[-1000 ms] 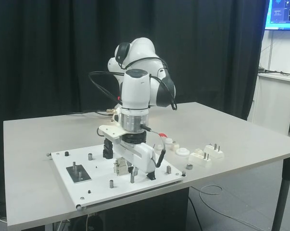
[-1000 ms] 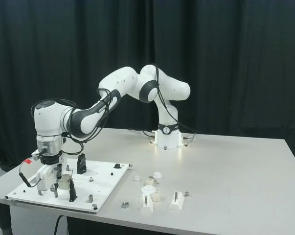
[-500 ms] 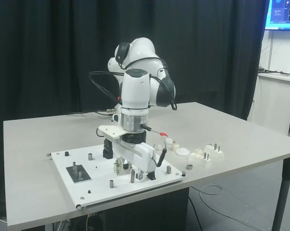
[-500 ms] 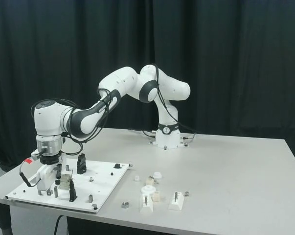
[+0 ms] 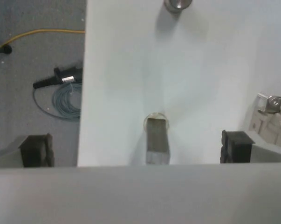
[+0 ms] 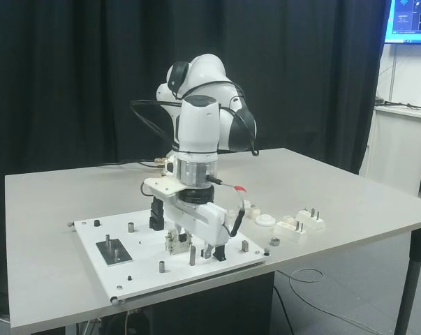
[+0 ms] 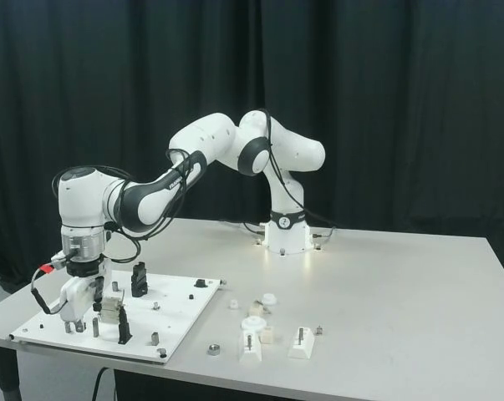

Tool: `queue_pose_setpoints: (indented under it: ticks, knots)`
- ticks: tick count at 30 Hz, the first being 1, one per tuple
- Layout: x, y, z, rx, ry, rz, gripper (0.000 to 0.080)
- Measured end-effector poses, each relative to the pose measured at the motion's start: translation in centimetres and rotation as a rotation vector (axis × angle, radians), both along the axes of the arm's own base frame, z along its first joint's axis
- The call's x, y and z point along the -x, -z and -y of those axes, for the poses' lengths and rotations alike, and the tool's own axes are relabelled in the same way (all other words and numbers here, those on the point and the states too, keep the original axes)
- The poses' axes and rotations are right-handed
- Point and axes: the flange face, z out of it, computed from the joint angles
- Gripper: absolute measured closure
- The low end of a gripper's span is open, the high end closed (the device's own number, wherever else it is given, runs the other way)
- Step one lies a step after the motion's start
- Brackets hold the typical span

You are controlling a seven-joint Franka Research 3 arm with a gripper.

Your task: Insert square peg 3.

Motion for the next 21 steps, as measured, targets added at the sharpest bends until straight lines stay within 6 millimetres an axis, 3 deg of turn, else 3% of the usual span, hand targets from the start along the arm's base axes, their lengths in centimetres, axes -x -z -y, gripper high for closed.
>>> queue_pose_setpoints:
  ticks: [21]
  knots:
    - [-1.6, -2.6, -1.4, 0.058, -0.172, 0.044, 0.0003]
